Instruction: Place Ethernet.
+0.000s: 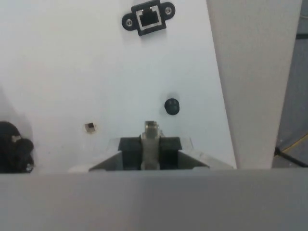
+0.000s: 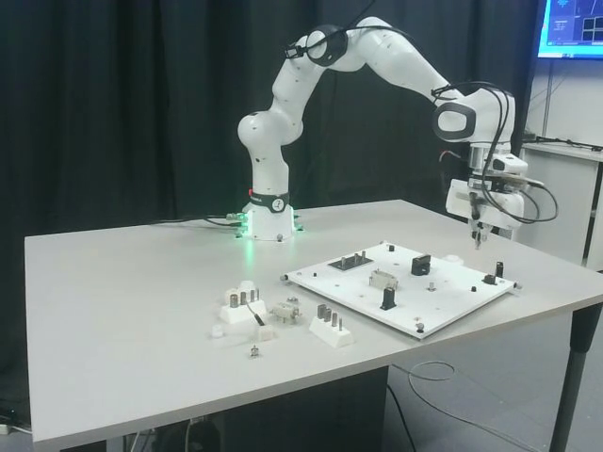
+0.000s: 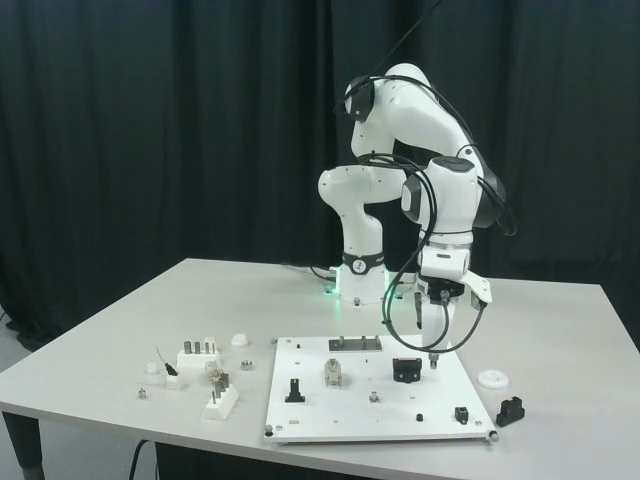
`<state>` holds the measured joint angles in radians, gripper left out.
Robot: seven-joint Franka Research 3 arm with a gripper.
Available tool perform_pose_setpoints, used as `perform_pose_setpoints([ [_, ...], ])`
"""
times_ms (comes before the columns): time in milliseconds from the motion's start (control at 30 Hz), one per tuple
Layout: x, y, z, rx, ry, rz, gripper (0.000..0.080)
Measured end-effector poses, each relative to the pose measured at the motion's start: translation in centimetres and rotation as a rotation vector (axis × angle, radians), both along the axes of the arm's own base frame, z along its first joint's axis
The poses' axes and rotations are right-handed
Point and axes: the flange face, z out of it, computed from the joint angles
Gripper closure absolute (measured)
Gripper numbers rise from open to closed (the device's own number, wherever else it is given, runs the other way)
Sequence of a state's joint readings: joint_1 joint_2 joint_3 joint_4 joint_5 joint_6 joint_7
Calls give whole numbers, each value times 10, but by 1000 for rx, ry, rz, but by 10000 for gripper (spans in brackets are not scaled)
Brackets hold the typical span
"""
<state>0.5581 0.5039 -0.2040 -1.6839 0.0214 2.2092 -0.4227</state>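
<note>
— So, what takes up the most room?
— Plainly the grey bench (image 2: 113, 282), with the white arm (image 2: 377, 56) bolted at its back and reaching over the far edge of the white board (image 2: 377, 297) that lies flat on it

— And the pincer?
— The pincer (image 1: 151, 139) hangs above the board, not touching it. Its two fingers are closed most of the way on the Ethernet plug (image 1: 151, 132), which stands between them with its tip pointing down at the board

— Where is the plug's seat?
— From the wrist camera, the black Ethernet socket (image 1: 147, 18) is screwed onto the board, well apart from the plug, its opening facing up. Between them, off to one side, sits a small black knob (image 1: 171, 106). A tiny square hole (image 1: 89, 127) is also in the board near the plug

— Anything else on the board?
— Several small black and grey fixtures, such as a black block (image 3: 405, 369) near the pincer in the second room view

— And off the board?
— A cluster of small white holders (image 2: 283, 315) with pins stands on the bench beside the board, and a white disc (image 3: 492, 379) and a black piece (image 3: 510, 409) lie past its other side
</note>
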Motion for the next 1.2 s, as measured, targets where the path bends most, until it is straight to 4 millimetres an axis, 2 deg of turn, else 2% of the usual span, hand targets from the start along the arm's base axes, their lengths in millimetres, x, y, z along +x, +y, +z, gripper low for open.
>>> perform_pose_setpoints([
  [1200, 5, -7, 5, -11, 11, -138, 730],
])
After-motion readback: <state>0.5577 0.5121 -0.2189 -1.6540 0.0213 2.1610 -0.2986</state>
